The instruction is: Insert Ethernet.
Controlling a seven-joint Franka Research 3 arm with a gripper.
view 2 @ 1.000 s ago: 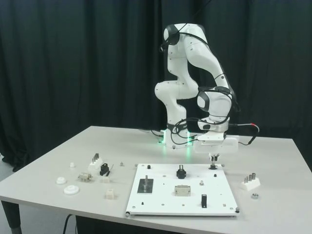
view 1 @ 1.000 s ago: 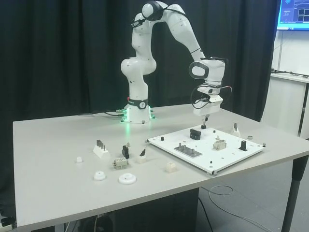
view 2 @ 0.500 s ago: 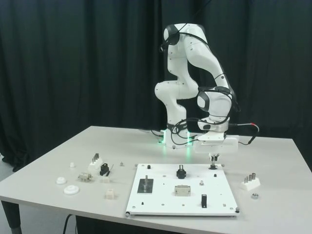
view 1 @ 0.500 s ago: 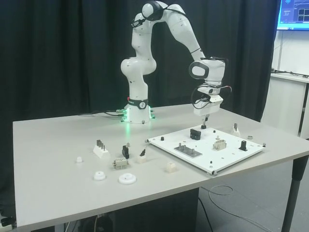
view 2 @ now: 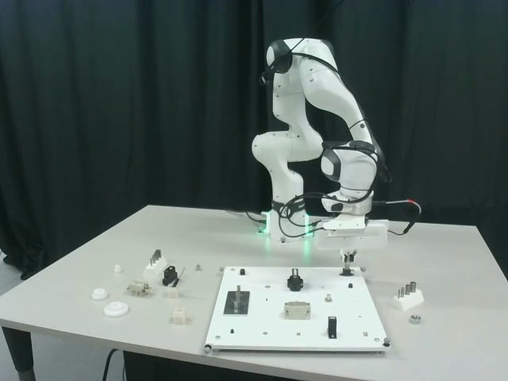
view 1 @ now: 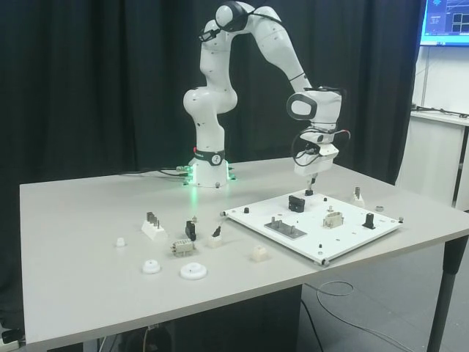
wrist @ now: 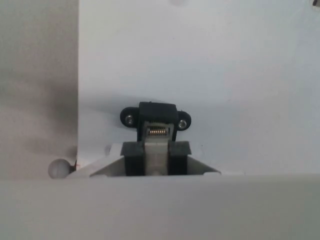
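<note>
My gripper (wrist: pixel 156 156) is shut on the Ethernet plug (wrist: pixel 156 142), whose contact row faces the camera between the black fingers (wrist: pixel 132 159). Straight beneath it the black Ethernet socket (wrist: pixel 156 111), held by two screws, sits near the back edge of the white board (wrist: pixel 235 70). In the first room view the gripper (view 1: pixel 311 178) hangs a little above the socket (view 1: pixel 308 192). The second room view shows the gripper (view 2: pixel 348 255) just over the socket (view 2: pixel 347 271). Plug and socket look apart.
The white board (view 2: pixel 262 329) also carries a black round fitting (view 2: pixel 294 279), a grey connector (view 2: pixel 298 309), a plate with a peg (view 2: pixel 236 302) and a small black block (view 2: pixel 332 325). Loose white gears (view 2: pixel 117 309) and connectors (view 2: pixel 155 262) lie on the table's left. A pegged block (view 2: pixel 407 295) lies right.
The gripper has risen very slightly over the socket while still holding the plug. Nothing else has moved.
</note>
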